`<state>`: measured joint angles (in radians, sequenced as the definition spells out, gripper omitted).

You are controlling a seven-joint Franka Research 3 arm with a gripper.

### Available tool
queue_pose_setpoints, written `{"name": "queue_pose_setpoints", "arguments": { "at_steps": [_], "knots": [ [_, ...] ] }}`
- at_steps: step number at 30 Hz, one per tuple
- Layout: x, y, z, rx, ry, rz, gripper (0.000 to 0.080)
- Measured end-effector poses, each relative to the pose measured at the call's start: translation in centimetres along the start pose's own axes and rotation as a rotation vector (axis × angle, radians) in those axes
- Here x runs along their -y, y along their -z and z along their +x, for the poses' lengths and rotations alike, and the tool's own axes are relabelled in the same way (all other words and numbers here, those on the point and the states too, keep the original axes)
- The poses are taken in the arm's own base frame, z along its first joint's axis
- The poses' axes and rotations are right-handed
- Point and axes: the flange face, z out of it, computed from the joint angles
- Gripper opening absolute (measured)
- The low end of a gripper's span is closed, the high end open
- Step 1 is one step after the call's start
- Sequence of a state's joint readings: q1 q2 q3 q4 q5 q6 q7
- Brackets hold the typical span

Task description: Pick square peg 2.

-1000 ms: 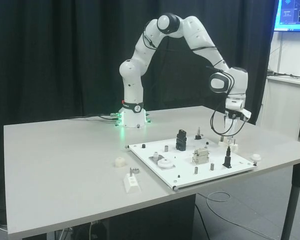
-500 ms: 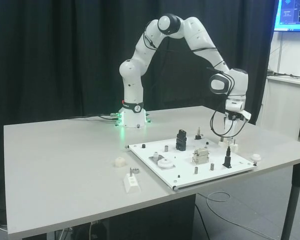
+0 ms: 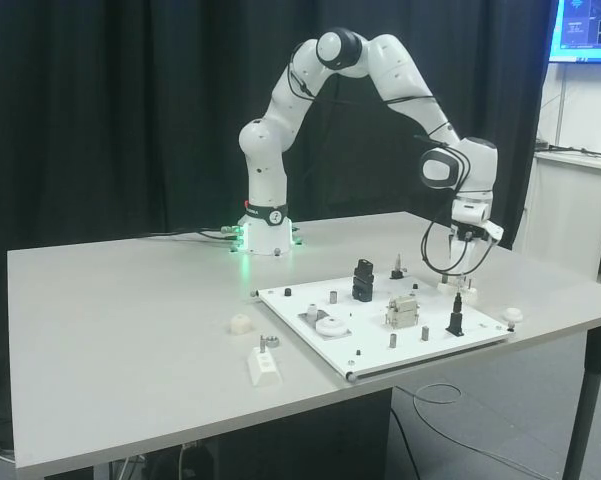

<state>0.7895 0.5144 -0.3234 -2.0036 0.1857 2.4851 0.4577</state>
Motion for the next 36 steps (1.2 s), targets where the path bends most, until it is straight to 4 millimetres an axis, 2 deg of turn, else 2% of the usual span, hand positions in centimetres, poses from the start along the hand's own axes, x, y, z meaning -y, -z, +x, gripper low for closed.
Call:
{"name": "queue_pose_setpoints", "arguments": {
  "at_steps": [3, 4, 9, 10, 22, 36],
  "knots": [
    [0.0, 0.0, 0.0, -0.001, 0.000, 0.001, 0.0300],
    [0.0, 0.1, 0.0, -0.001, 0.000, 0.001, 0.0115],
    [0.1, 0.1, 0.1, 0.000, -0.002, 0.001, 0.0115],
    [0.1, 0.1, 0.1, 0.000, -0.003, 0.001, 0.0062],
    [0.4, 0.7, 0.2, 0.027, -0.040, -0.008, 0.0062],
    [1.5, 3.7, 0.9, 0.064, -0.072, -0.008, 0.0061]
  ]
}}
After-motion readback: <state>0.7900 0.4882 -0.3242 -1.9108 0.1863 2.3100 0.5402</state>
